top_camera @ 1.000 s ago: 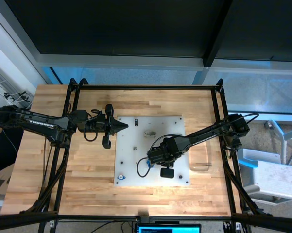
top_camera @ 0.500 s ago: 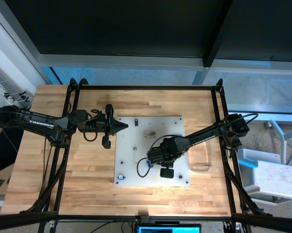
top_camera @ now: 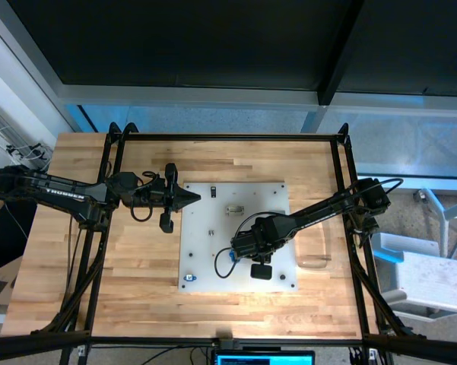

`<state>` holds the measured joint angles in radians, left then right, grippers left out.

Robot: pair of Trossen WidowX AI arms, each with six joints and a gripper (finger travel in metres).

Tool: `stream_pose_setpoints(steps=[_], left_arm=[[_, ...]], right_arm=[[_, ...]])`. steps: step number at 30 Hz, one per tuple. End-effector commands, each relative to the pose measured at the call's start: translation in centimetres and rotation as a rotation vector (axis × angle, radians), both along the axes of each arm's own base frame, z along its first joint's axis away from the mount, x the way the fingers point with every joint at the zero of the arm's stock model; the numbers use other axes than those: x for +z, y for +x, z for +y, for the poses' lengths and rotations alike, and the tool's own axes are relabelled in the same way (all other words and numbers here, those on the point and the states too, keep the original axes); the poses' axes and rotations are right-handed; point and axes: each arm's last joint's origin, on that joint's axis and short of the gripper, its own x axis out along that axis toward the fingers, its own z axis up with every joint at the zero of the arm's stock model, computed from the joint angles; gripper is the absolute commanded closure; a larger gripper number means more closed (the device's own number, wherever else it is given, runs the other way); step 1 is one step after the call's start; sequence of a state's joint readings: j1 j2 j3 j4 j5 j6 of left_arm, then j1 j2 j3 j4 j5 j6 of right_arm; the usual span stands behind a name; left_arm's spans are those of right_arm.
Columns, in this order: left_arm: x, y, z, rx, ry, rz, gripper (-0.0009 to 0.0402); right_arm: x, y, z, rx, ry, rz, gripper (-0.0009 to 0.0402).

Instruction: Pick the 16mm cylinder and place it in the taskboard

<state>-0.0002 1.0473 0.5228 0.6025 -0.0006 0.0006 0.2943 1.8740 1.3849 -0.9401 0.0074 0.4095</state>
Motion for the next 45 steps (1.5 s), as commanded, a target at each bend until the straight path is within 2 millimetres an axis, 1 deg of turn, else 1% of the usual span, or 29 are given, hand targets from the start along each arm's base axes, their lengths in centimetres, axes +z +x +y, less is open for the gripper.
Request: stream_pose_setpoints(steps=[1, 11, 38, 41, 45], left_arm=[[0.0, 0.0, 0.0, 0.0, 0.0, 0.0, 0.0393], [0.0, 0.0, 0.01, 0.0, 0.0, 0.0, 0.0393], [0.0, 0.0, 0.01, 0.0, 0.0, 0.0, 0.0393], [0.0, 0.0, 0.01, 0.0, 0.0, 0.0, 0.0393], [0.0, 0.0, 0.01, 0.0, 0.0, 0.0, 0.0393]], right_arm=[[-0.21, -0.02, 0.02, 0.0, 0.001, -0.004, 0.0359], [-0.53, -0.03, 0.03, 0.0, 0.004, -0.011, 0.0359], [-0.53, -0.01, 0.04, 0.0, 0.006, -0.013, 0.0359], [-0.52, -0.01, 0.04, 0.0, 0.006, -0.014, 0.0349], [-0.52, -0.01, 0.04, 0.0, 0.006, -0.014, 0.0321]])
